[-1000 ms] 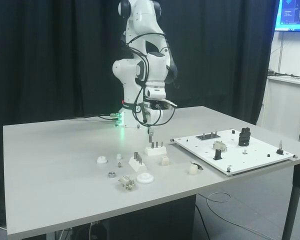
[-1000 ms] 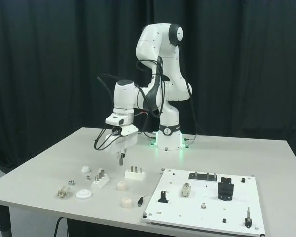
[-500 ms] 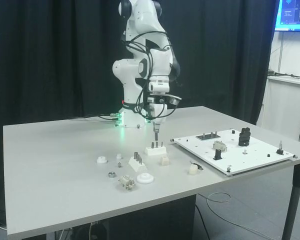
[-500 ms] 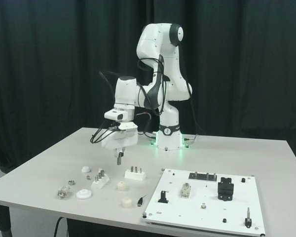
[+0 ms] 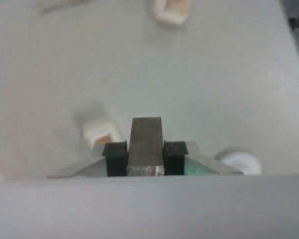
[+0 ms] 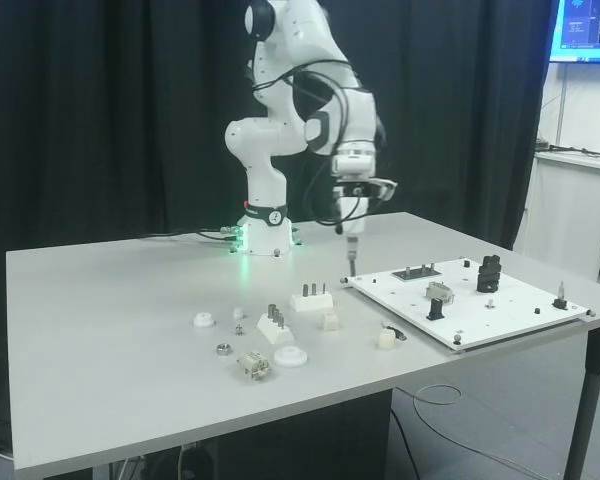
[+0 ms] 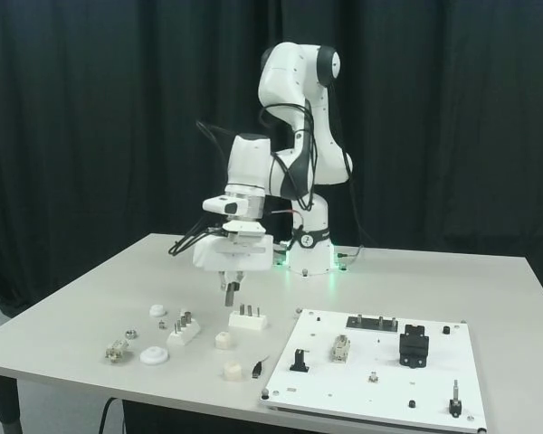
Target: Insert square peg 4.
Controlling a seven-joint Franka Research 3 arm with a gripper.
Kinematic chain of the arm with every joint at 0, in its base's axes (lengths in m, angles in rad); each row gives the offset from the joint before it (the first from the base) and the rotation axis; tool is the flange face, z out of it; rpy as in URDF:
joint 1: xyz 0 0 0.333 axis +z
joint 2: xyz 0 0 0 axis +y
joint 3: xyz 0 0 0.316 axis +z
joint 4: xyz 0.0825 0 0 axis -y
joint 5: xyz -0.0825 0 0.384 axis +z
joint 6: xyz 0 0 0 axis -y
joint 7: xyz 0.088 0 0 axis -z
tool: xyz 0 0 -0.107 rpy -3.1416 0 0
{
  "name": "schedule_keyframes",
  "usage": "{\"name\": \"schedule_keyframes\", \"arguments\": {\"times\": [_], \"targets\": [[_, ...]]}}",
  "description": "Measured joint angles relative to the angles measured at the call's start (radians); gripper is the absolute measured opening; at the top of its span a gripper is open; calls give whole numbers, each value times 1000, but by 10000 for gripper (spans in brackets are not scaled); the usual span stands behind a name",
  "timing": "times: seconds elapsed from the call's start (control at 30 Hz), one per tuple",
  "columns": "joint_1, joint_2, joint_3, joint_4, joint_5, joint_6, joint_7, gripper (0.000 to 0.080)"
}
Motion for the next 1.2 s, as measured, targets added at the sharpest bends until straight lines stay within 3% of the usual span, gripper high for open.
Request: {"name": "schedule_keyframes", "arguments": {"times": [0.23,0.4,0.53,0.83,1.2], "targets": [[0,66,43,125,-97,-79,191,152],[0,119,71,227,-152,-178,284,152],[-1,161,92,305,-168,-265,313,152],[-6,254,132,458,-151,-427,454,152],[-9,356,149,613,-11,-550,590,152]]}}
